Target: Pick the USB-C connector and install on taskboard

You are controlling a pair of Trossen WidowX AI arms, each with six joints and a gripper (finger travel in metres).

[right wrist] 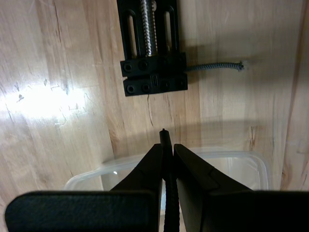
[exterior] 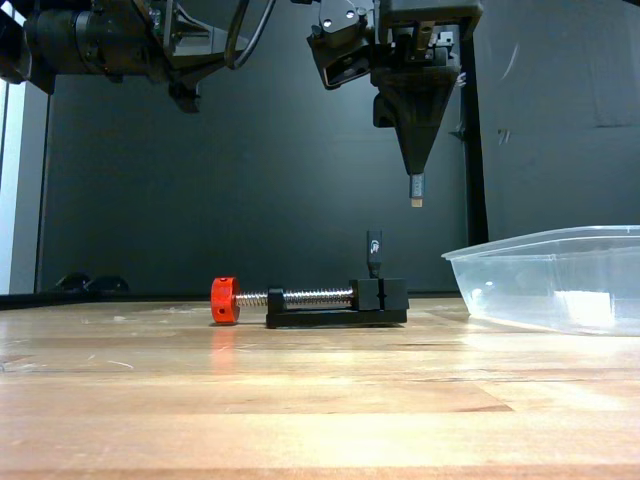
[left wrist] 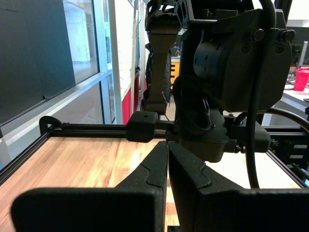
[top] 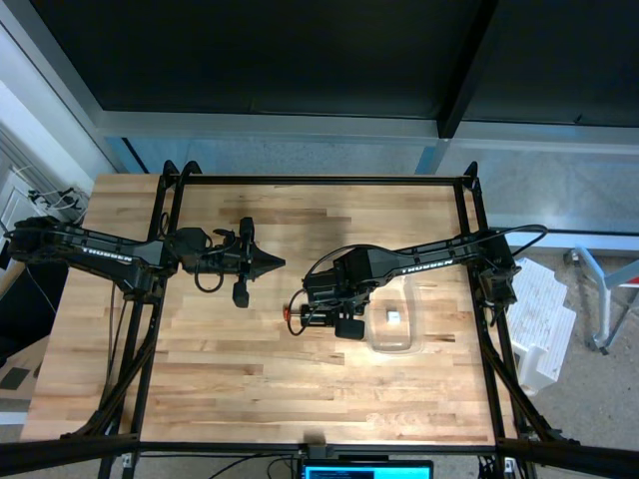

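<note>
Left claw (top: 280, 263) aloft, right claw's (exterior: 416, 165) connector (exterior: 417, 189) vertical

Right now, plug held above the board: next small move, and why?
Probably shift sideways before lowering: the right gripper, jaws shut on the USB-C connector, hangs above the taskboard, offset from its socket toward the tray. The left gripper sits parked at left, shut.

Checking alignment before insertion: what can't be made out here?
High view: the right arm covers the taskboard except its red knob.
Right wrist view: the right gripper, raised beside the taskboard, pinches the USB-C connector edge-on; its tip face is hidden.
Left wrist view: beyond the left gripper, shut over the table's left side, the right arm blocks the taskboard.
</note>
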